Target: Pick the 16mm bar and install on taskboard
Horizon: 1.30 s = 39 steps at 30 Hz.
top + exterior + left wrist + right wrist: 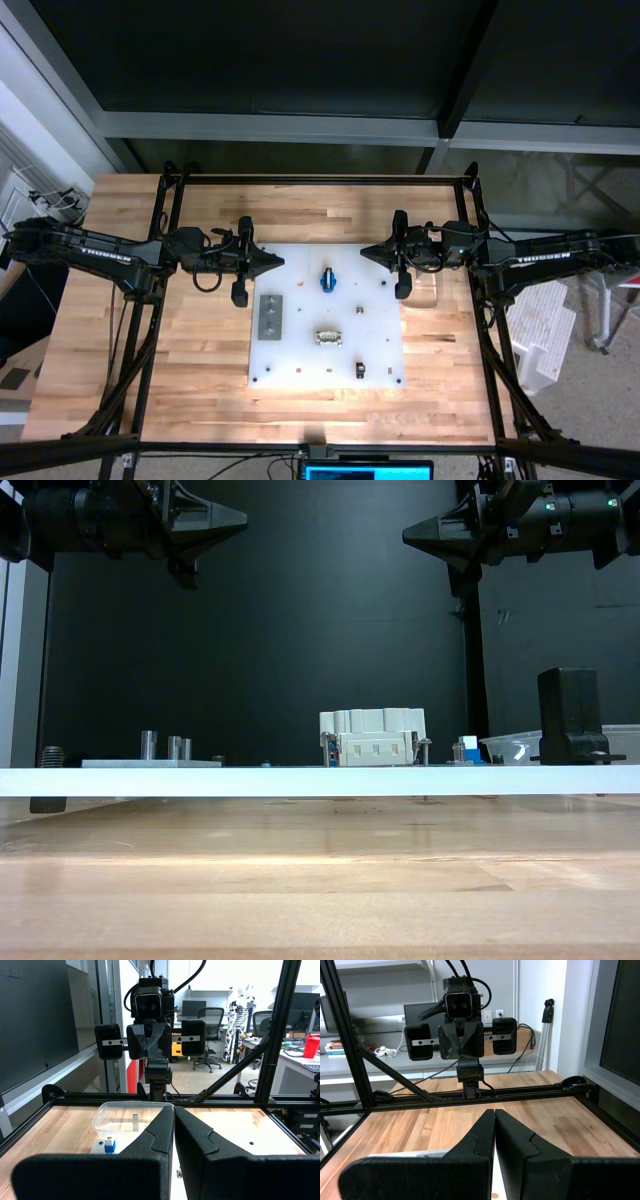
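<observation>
One big wooden worktop (200,370) holds everything. A flat white taskboard (300,345) lies near its middle, a little closer to the right edge. The left arm (90,248) and the right arm (545,255) are black and reach in from the left and right edges.

The left end effector (279,262) hangs in the air over the far left corner of the taskboard. Its fingers are pressed together with nothing between them. The right end effector (364,250) hangs over the far edge of the taskboard, pointing at the left one. It is clenched on nothing too.

A clear plastic tub (428,290) sits on the worktop just beside the taskboard's right edge. On the taskboard are a grey block (270,315) at the left side, a pale plug (327,339) in the middle, a black plug (361,370) by the near edge and a blue knob (328,281) by the far edge. A small pale piece (135,1122) stands up inside the tub. I cannot tell if it is the bar.
</observation>
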Each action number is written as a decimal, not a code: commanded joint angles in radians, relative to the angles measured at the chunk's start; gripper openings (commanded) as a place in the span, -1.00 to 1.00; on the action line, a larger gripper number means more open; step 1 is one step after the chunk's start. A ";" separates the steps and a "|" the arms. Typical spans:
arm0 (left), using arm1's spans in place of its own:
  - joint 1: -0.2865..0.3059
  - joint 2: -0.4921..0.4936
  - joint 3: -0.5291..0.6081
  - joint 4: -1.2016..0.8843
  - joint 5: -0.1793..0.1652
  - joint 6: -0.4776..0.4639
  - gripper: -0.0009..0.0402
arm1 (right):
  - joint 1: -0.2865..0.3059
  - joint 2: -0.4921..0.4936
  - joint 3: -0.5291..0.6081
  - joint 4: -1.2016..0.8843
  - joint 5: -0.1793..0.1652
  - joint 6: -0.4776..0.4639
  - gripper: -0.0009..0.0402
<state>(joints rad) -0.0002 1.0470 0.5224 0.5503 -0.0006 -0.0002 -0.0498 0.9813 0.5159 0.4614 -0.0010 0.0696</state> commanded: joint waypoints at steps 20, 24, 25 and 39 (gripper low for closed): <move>0.000 0.000 0.000 0.000 0.000 0.000 -0.96 | -0.001 -0.004 0.075 -0.209 0.008 -0.010 -0.96; 0.000 0.000 0.000 0.001 0.000 0.000 -0.96 | -0.001 0.006 0.196 -0.522 0.009 -0.064 -0.96; 0.000 0.000 0.000 0.001 0.000 0.000 -0.96 | -0.001 0.012 0.225 -0.587 0.009 -0.069 -0.96; 0.000 0.000 0.000 0.000 0.000 0.000 -0.96 | -0.010 0.114 0.498 -1.236 0.039 -0.100 -0.96</move>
<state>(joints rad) -0.0002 1.0473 0.5224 0.5507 -0.0010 -0.0002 -0.0593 1.0882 1.0019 -0.7265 0.0319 -0.0360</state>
